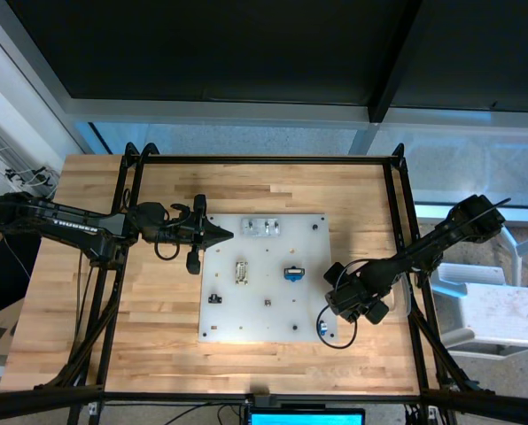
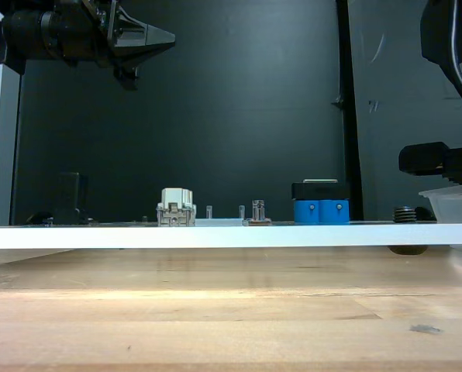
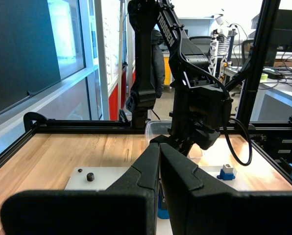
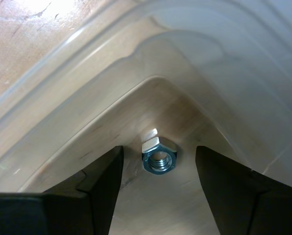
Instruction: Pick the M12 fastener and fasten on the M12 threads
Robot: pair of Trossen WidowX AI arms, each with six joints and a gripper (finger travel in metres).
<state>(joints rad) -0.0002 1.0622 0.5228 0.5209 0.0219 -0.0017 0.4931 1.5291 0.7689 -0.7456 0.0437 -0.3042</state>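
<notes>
I have the right claw [image 4: 158, 161] down inside the clear tray [image 4: 209, 73], wide open and holding nothing. The nut [image 4: 158, 160] lies between its two fingers [image 4: 104, 176], with a gap on each side and neither finger touching it. It is a small silver hexagon, bright on one upper facet, and the thread shows inside the hole. It sits in a rounded corner of the tray, and the walls rise just past the fingertips.

The tray floor is clear, so the pale wood of the bench [image 1: 158, 292] shows through under the nut. From above, the right claw hangs just off the right edge of the white board [image 1: 246, 310]. At bench level the black stud [image 2: 404, 214] stands bare, ribs showing, below and just inboard of that claw. A black frame rings the bench, with a dark panel behind and windows along one side of the room.

The nut lies flat on one face, its bore pointing straight up along the right claw's line of sight. It has no long side that I can make out.

The left claw [image 3: 159, 161] is closed, fingers pressed together and empty, held high over the board's far left edge, well apart from the nut
</notes>
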